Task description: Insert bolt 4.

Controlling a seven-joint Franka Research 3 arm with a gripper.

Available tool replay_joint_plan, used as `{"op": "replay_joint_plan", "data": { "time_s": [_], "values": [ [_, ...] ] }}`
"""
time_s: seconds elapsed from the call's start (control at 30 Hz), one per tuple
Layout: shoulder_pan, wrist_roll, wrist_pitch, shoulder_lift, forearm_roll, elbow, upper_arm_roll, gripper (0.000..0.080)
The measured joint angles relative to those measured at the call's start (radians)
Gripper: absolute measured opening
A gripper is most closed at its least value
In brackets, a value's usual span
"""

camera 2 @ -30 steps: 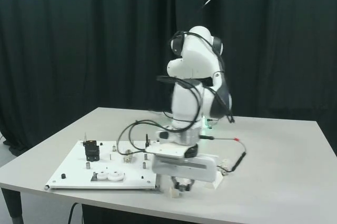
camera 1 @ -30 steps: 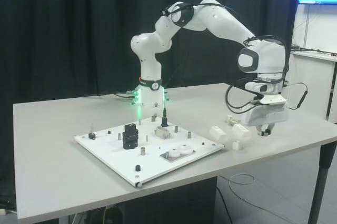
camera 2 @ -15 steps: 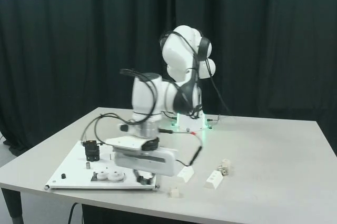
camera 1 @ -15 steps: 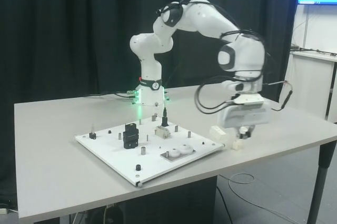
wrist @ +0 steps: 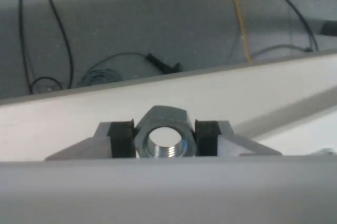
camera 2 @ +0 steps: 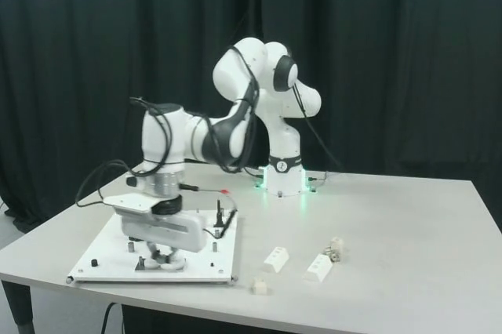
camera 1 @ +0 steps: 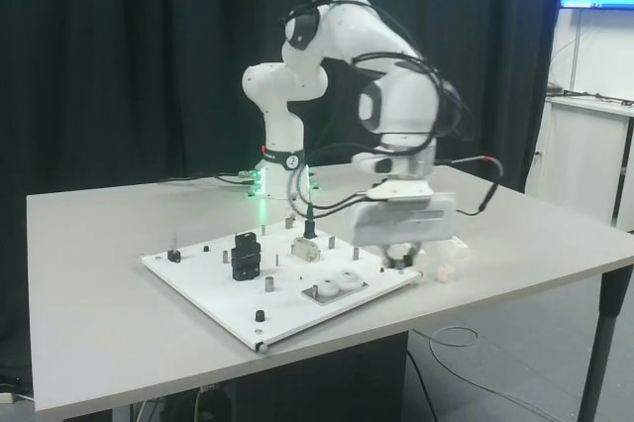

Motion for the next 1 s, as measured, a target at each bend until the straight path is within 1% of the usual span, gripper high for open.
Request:
{"op": "replay_joint_plan", "data": {
  "time_s": [0.17, 0.3, 0.43, 0.6, 0.73, 0.87, 1.0],
  "values": [
    [-0.044, -0.053, -0.001, 0.0, -0.002, 0.0, -0.001, 0.0242],
    [-0.075, -0.06, -0.01, 0.002, -0.002, 0.0, -0.006, 0.0242],
    [-0.103, -0.076, -0.019, 0.009, -0.002, 0.0, -0.017, 0.0242],
    [-0.14, -0.134, -0.022, 0.021, -0.002, -0.003, -0.031, 0.0242],
    [-0.171, -0.187, -0.022, 0.029, 0.0, -0.007, -0.032, 0.0242],
    [-0.201, -0.221, -0.023, 0.034, 0.011, -0.01, -0.032, 0.0242],
    [-0.227, -0.258, -0.027, 0.034, 0.036, -0.01, -0.032, 0.0242]
  ]
}}
